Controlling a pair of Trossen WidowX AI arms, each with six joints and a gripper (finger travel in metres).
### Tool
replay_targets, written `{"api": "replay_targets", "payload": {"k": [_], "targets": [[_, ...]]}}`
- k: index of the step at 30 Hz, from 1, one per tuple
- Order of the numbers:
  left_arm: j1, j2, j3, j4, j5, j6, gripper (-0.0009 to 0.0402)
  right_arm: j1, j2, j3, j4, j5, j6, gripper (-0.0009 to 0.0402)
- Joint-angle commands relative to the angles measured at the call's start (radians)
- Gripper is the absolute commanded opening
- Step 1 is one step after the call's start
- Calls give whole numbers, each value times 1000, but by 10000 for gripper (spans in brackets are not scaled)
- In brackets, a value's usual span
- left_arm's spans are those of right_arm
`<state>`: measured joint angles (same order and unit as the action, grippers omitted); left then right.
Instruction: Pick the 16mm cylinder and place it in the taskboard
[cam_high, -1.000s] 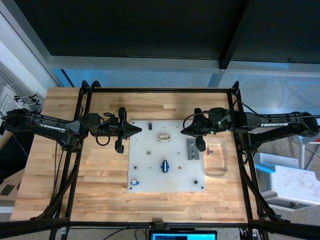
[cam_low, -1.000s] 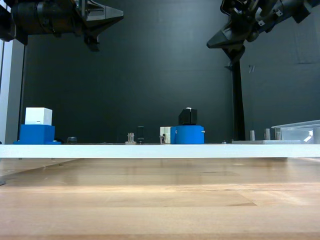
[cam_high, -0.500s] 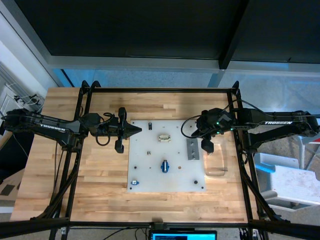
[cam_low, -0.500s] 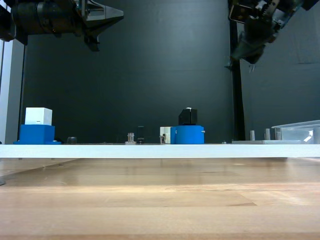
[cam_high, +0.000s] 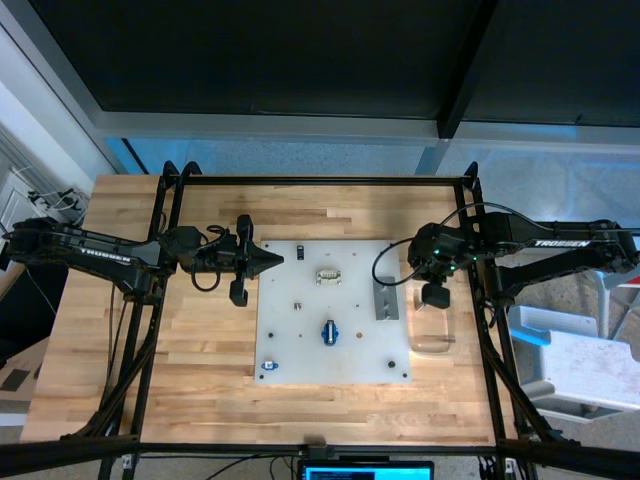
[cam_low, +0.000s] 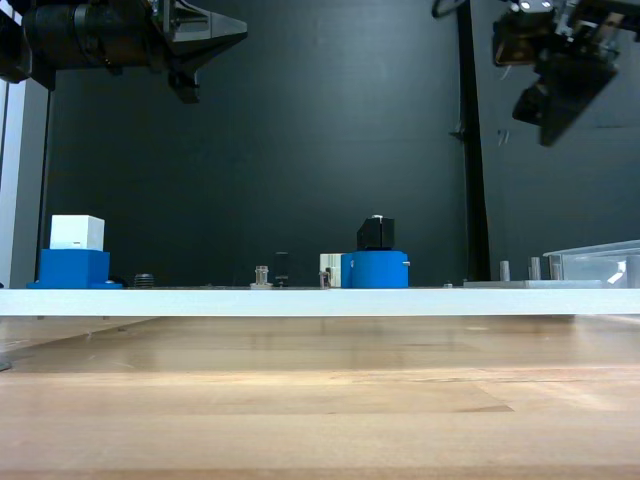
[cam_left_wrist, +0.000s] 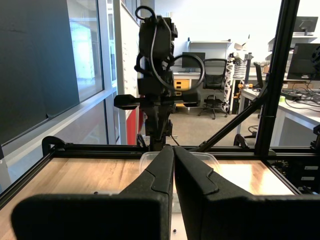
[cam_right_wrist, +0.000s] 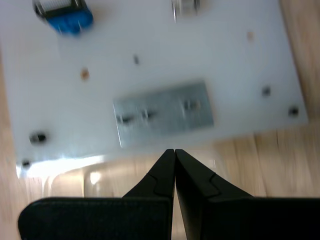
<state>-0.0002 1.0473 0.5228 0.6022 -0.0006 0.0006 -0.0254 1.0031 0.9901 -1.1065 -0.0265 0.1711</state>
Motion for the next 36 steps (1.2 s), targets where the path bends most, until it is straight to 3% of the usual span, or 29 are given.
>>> {"api": "replay_targets", "payload": {"k": [1,14,28,36], "targets": [[0,0,0,0,0,0,0,14,3,0,-71,0,13,0],[0,0,0,0,0,0,0,84,3,0,-197,9,146,0],[0,0,0,0,0,0,0,96,29,-8,-214,9,309,0],[0,0,0,0,0,0,0,100,73,-8,-210,8,488,0]]}}
